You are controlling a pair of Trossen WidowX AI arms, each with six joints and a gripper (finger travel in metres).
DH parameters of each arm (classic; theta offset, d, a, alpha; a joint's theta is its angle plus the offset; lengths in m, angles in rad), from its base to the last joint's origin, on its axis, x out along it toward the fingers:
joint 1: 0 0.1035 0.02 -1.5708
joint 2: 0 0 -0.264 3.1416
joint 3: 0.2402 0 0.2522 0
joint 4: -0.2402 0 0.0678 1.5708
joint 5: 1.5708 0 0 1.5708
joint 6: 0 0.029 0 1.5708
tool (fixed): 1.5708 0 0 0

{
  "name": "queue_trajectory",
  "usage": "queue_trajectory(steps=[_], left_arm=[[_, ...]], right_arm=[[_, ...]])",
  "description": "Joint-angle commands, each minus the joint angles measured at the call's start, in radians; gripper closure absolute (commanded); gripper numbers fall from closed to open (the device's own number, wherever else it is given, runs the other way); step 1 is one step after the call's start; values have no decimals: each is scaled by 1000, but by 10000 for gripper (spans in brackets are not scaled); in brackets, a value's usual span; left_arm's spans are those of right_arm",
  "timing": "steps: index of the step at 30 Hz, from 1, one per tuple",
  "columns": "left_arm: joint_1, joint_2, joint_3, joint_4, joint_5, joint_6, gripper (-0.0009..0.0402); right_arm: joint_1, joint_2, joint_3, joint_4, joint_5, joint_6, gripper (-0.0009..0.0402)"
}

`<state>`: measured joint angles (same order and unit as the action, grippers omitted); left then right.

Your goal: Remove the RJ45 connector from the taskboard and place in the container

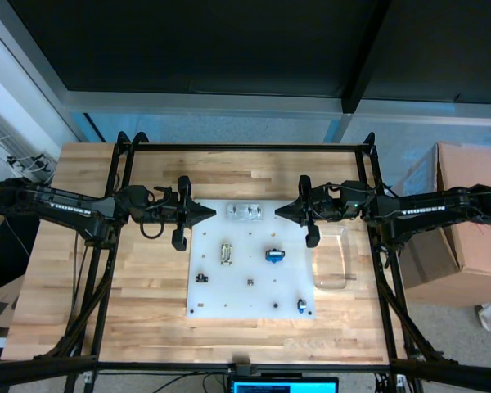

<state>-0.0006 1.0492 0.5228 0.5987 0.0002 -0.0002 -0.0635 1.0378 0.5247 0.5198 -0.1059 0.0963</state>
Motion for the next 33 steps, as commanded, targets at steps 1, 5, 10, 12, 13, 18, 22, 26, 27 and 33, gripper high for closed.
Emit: queue_trajectory(steps=[1, 5, 10, 12, 13, 18, 22, 26, 27, 33], left_arm=[[0, 0, 0, 0, 0, 0, 393], [0, 0, 0, 0, 0, 0, 393], [0, 0, 0, 0, 0, 0, 393], [0, 0, 0, 0, 0, 0, 393], [0, 0, 0, 0, 0, 0, 393], [1, 0, 0, 0, 0, 0, 393], [0, 0, 0, 0, 0, 0, 393], [0, 0, 0, 0, 0, 0, 393], [1, 0, 0, 0, 0, 0, 393], [0, 0, 0, 0, 0, 0, 393]], right_arm=[[5, -1, 0, 1, 79, 0, 393], [5, -1, 0, 1, 79, 0, 393], [5, -1, 0, 1, 79, 0, 393], [5, -1, 0, 1, 79, 0, 393], [5, -1, 0, 1, 76, 0, 393], [32, -5, 24, -39, 80, 1, 393], [76, -4, 92, -203, 79, -8, 393], [137, -1, 164, -380, 85, -17, 393], [153, -1, 180, -420, 86, -13, 393], [225, -1, 270, -691, 88, 62, 394]])
